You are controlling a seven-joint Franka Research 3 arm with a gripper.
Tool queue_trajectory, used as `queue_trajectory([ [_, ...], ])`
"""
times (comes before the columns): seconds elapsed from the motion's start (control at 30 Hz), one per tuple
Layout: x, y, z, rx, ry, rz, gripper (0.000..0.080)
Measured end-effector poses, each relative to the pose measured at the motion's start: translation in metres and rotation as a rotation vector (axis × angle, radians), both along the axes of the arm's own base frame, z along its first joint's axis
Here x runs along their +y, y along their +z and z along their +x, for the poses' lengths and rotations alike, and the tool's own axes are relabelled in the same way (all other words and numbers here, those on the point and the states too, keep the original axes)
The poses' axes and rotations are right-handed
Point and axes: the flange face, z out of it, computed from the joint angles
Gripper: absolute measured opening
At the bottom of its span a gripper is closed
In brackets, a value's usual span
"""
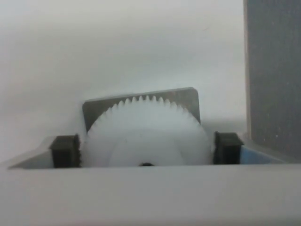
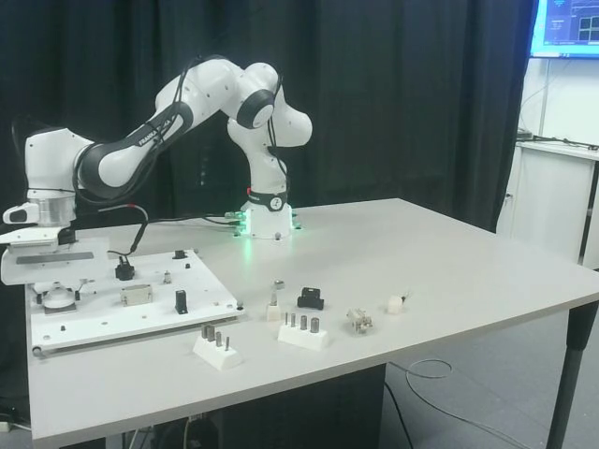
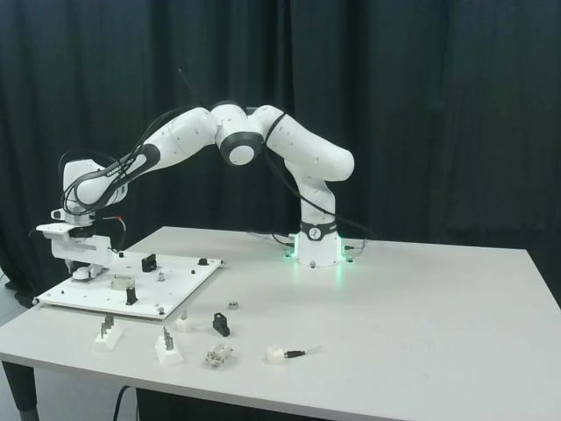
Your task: Insert large gear.
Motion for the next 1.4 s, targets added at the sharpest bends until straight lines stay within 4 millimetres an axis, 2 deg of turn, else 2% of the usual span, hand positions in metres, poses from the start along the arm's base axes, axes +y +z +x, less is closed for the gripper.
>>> queue_trajectory([
  [0.3,0.0,0.0001,0.0001,-0.001,-0.008,0.002,0.0663],
  [0.33,0.0,0.0001,0.0001,-0.001,-0.009,0.002,0.0598],
  [0.77,0.0003,-0.0002,0.0006,0.005,0.01,0.0,0.0598],
  [1.4,0.0025,-0.0003,0.0066,0.064,0.451,-0.043,0.0597],
])
